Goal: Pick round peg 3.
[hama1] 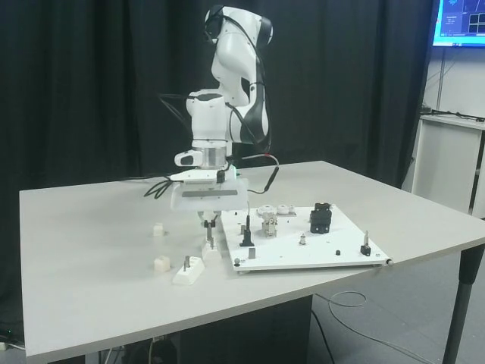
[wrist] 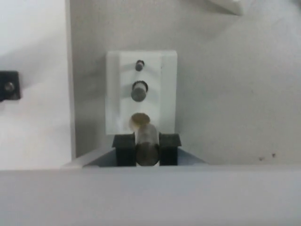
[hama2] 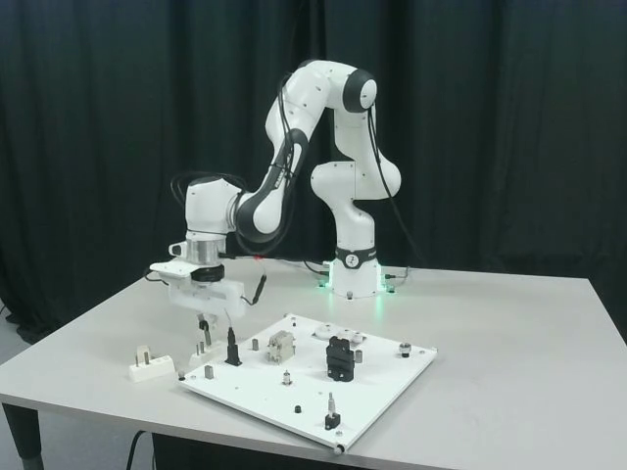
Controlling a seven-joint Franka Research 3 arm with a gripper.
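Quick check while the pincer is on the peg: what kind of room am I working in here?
Probably a robotics lab or test cell: black curtains hang behind the grey table, a white assembly board carries small fixtures, and a monitor is mounted in the corner.

The arm [hama2: 294,127] has a glossy white shell that looks like smooth plastic, with black bands at the joints. The bench [hama1: 91,227] is matt grey and smooth, without shine. The peg holder [wrist: 141,89] looks like matt white plastic, its faces plain and slightly soft-edged. The round peg [wrist: 147,141] between the black, matt jaws looks like dull brushed metal, as do the two smaller pegs [wrist: 139,91] standing in the holder. The board [hama2: 313,392] is a smooth white sheet with a faint sheen. Behind hangs a black cloth curtain [hama2: 490,117], matt and folded.
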